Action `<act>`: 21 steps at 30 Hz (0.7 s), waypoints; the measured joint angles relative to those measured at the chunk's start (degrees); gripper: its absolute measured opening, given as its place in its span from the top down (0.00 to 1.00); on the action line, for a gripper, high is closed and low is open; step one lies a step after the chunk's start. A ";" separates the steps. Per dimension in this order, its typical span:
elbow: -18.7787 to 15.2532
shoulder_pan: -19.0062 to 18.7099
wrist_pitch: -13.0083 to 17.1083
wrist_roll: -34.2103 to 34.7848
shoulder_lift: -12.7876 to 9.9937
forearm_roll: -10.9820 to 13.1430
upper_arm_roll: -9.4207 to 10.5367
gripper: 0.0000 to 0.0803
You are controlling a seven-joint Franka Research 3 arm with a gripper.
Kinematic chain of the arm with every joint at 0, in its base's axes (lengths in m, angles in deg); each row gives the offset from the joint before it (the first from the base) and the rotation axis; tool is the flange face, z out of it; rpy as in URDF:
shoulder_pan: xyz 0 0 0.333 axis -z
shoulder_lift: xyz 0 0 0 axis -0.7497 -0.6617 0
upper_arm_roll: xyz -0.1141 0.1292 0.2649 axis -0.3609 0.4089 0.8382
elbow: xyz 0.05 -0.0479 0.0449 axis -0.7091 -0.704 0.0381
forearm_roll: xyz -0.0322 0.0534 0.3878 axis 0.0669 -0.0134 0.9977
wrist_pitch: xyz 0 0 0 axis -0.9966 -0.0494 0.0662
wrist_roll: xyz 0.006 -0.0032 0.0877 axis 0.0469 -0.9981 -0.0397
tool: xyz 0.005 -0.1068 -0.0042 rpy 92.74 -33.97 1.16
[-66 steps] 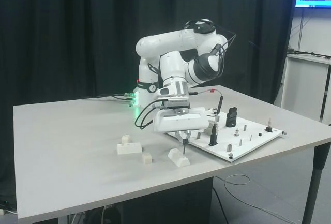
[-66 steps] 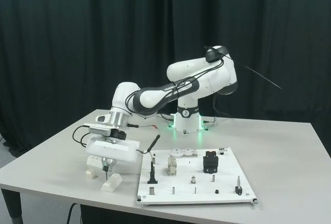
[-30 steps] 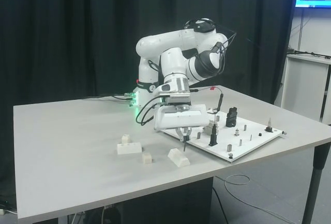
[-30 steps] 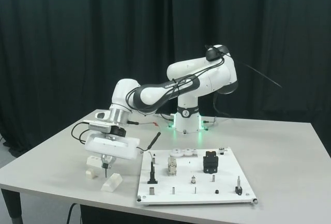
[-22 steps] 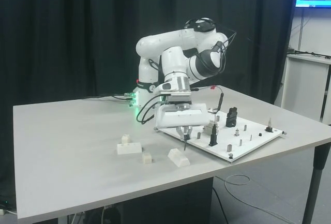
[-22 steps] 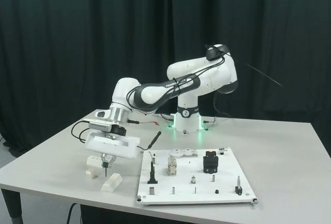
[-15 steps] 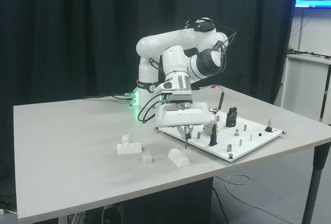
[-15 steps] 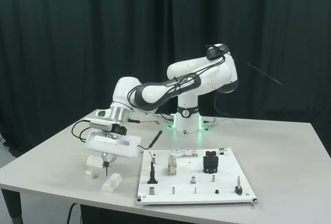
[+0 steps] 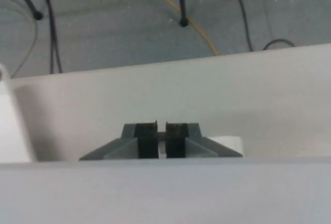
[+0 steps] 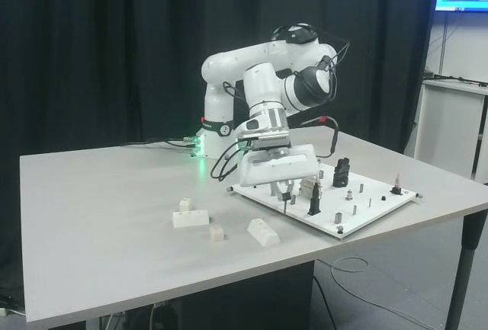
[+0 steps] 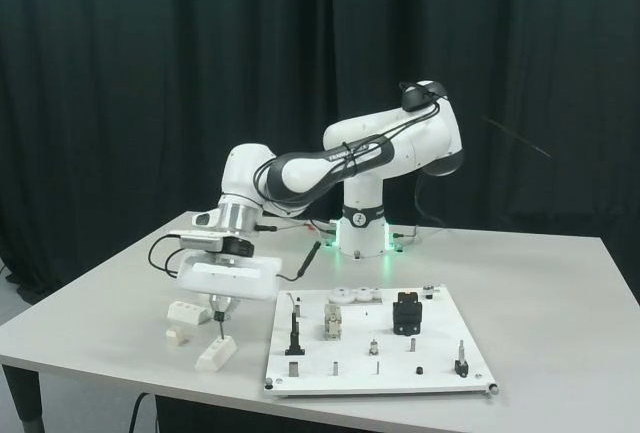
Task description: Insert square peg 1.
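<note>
One slip is the main risk: above the table, not yet over the board, the thin peg could tilt in the grip and jam at its hole. The gripper pinches it narrowly. It hangs straight down from the fingertips, above the block.

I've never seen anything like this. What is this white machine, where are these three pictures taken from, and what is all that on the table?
It is a white robot arm bolted to a grey table. Two pictures come from cameras standing in the room; the third looks down from the arm's wrist past its two black fingers. Its gripper is shut on a thin dark peg, held in the air above the table. On the table lie a flat white board carrying small fixtures, and three small white blocks beside it. Green lights glow at the arm's base.
</note>
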 joint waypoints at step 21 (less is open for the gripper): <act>-0.71 -3.54 -9.65 18.48 -1.38 -11.47 -4.72 0.97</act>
